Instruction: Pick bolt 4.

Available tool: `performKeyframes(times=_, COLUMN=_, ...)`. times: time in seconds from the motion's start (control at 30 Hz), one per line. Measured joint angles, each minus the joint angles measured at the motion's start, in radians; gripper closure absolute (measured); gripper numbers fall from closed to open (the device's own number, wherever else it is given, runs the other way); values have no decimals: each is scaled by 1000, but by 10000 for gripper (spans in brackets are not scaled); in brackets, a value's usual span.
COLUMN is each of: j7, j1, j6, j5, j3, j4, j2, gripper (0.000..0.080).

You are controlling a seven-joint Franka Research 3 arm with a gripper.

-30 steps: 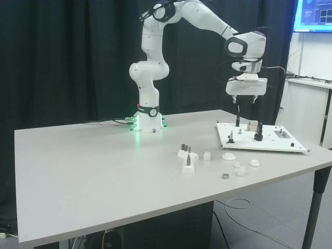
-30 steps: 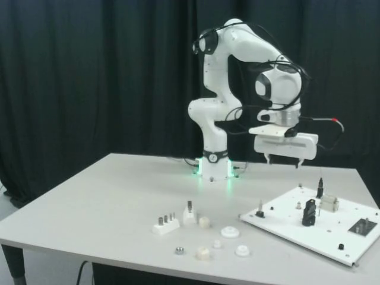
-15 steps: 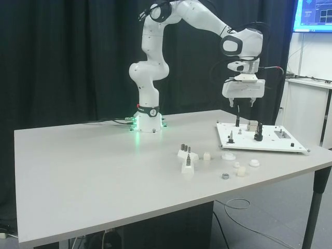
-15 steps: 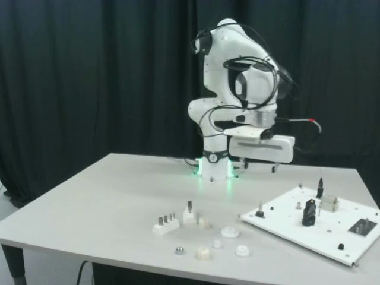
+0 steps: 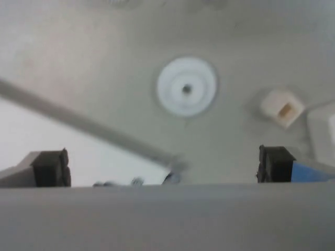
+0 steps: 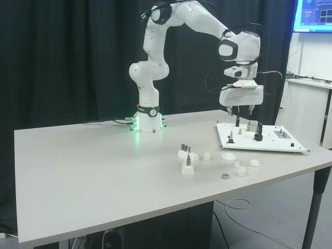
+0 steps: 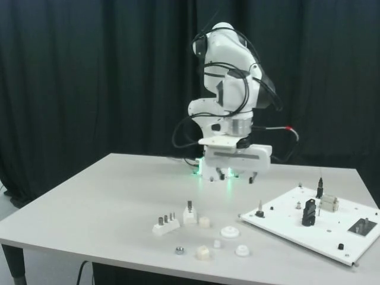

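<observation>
Several short bolts stand in a white holder (image 6: 183, 150) (image 7: 165, 223) near the middle of the table. One more bolt stands in a separate white block (image 6: 188, 163) (image 7: 189, 213) beside it. Nothing shows which of them is bolt 4. My gripper (image 6: 239, 109) (image 7: 236, 176) hangs well above the table, between these parts and the white board, and touches nothing. In the wrist view the gripper (image 5: 162, 166) is open, its black fingertips (image 5: 51, 168) far apart with nothing between them. No bolt shows in that view.
A white board (image 6: 270, 144) (image 7: 279, 217) with small black and grey fittings lies at the table's right end; its corner (image 5: 78, 157) shows in the wrist view. White discs (image 5: 186, 87) (image 7: 230, 231), a white cube (image 5: 282, 108) (image 7: 203, 253) and a grey nut (image 6: 225, 175) lie near the front edge.
The arm has swung away from above the white board toward the table's middle and come lower. The gripper has stayed open and holds nothing.
</observation>
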Motion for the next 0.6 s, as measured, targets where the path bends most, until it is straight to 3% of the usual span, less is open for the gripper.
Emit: performKeyframes(times=0.6, j7=-230, j1=-15, j6=80, j5=0, j3=-148, j4=116, j2=161, gripper=3)
